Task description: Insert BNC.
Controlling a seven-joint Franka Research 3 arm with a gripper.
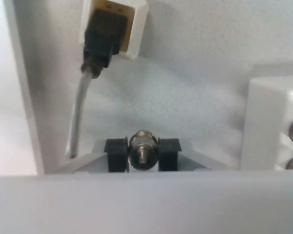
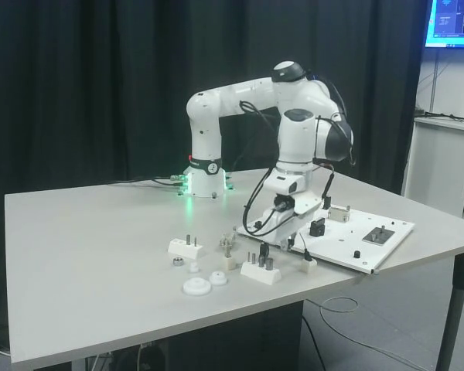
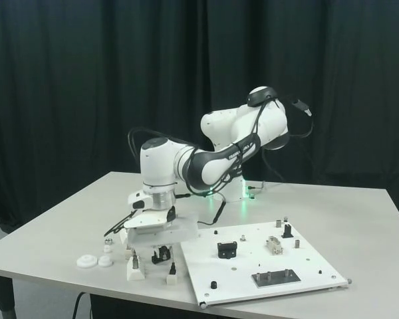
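Your gripper (image 1: 143, 161) squeezes the BNC (image 1: 143, 152) low in the wrist view, so you can push it into its socket.

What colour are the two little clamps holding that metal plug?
Black; the two gripper fingers around the metal BNC connector show best in the wrist view.

Even, bright room light against black curtains — the wrist view soft-focused, with faint shadows.

In the wrist view, a white block (image 1: 276, 124) with two metal studs is cut off at the edge, and the cable (image 1: 80, 114) end is blurred. From both room views the small parts under the pincer (image 3: 161, 254) are too small to tell apart.
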